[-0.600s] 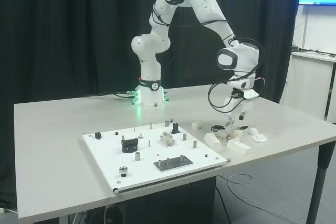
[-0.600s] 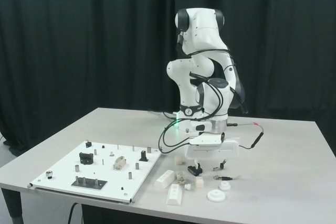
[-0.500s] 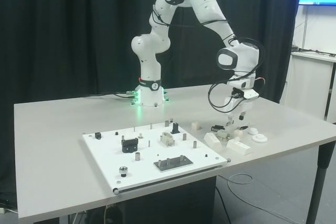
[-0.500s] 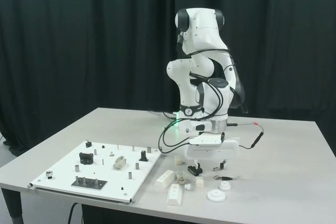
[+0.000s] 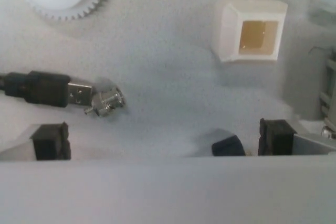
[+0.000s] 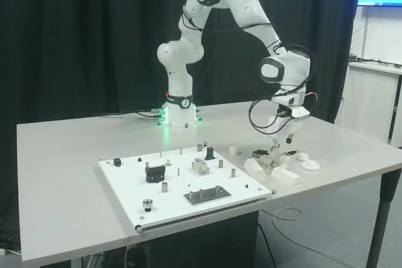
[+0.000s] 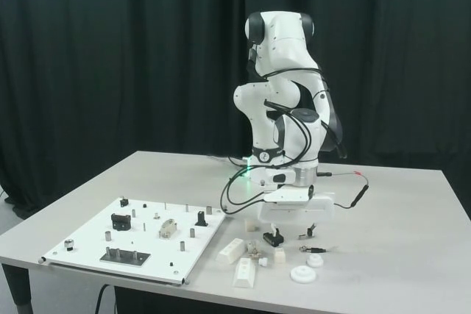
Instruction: Remove round peg 3.
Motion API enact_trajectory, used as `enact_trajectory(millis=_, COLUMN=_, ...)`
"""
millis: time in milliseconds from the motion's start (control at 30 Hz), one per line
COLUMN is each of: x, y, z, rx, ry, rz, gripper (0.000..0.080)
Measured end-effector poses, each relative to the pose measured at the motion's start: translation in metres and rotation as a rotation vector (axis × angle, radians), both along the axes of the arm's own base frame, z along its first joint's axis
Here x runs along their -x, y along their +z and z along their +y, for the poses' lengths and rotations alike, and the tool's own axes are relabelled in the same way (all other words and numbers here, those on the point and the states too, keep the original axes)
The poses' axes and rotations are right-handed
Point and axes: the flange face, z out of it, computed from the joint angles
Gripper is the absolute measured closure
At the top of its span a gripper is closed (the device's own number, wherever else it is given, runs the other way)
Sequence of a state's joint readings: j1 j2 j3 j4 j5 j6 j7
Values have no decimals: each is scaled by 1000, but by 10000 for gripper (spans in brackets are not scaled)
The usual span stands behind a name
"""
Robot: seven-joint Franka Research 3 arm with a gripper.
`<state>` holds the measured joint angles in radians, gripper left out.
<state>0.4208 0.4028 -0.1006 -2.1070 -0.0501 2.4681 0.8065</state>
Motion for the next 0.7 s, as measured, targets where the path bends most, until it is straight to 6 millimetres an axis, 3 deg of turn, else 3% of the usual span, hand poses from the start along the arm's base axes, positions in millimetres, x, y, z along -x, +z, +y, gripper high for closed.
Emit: enact_trajectory(millis=700, x=-10, y=7, z=-8, rx=3, ry=4, rz=-16, gripper=3)
